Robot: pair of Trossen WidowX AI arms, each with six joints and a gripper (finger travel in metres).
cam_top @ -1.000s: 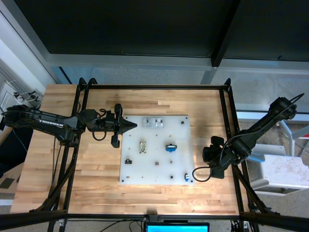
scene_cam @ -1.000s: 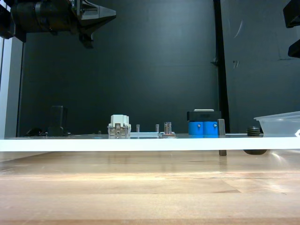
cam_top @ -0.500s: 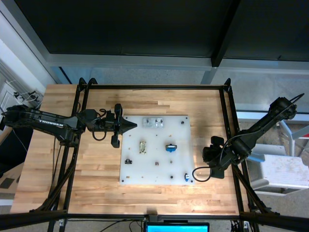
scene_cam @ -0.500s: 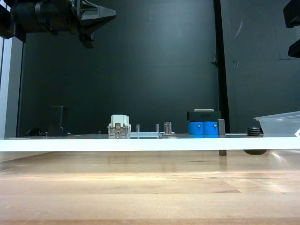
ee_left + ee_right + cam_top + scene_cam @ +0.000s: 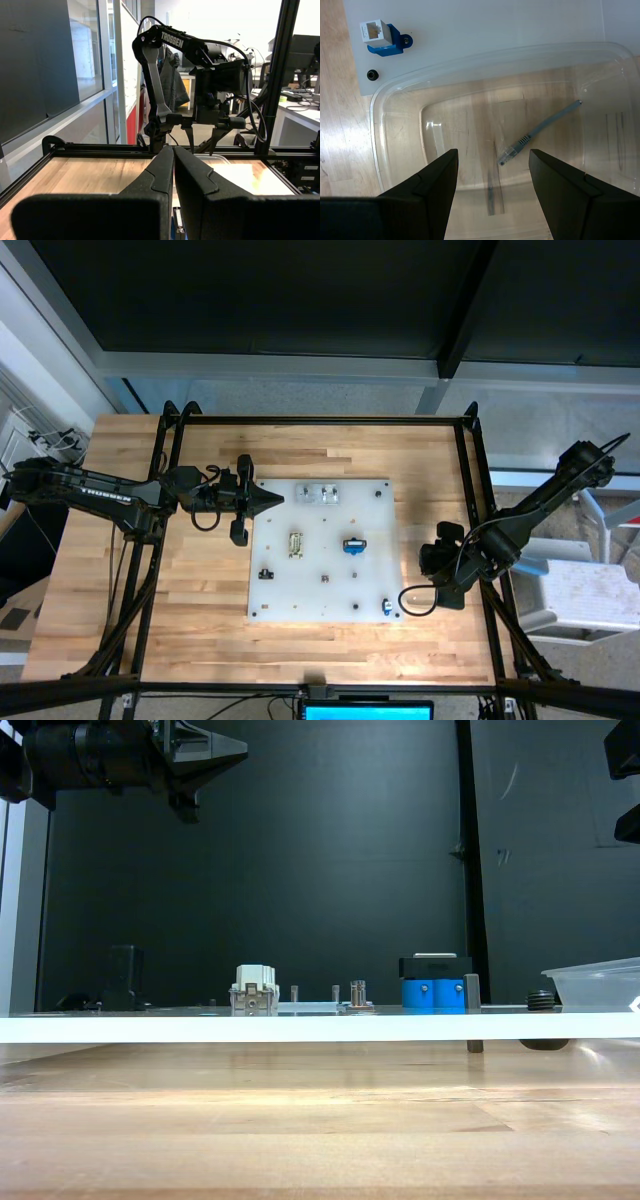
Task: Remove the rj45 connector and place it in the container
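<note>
The rj45 connector [image 5: 507,158], apparently a clear plug on a short grey lead, loose inside the container [image 5: 460,130], at 3 o'clock off the white board [image 5: 495,20]. Directly above, right gripper [image 5: 492,151], fingers spread, empty. Left gripper [image 5: 272,498] at the board's 9 o'clock, high over the desk [image 5: 200,620], fingers closed. No visible change from half a second ago.

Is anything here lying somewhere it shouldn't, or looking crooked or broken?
Only one loose piece: the rj45 connector on its short grey lead lies slanted inside the container, under the open right gripper. The blue socket on the white board sits empty. The left gripper, shut, hangs over the board's left edge.
</note>
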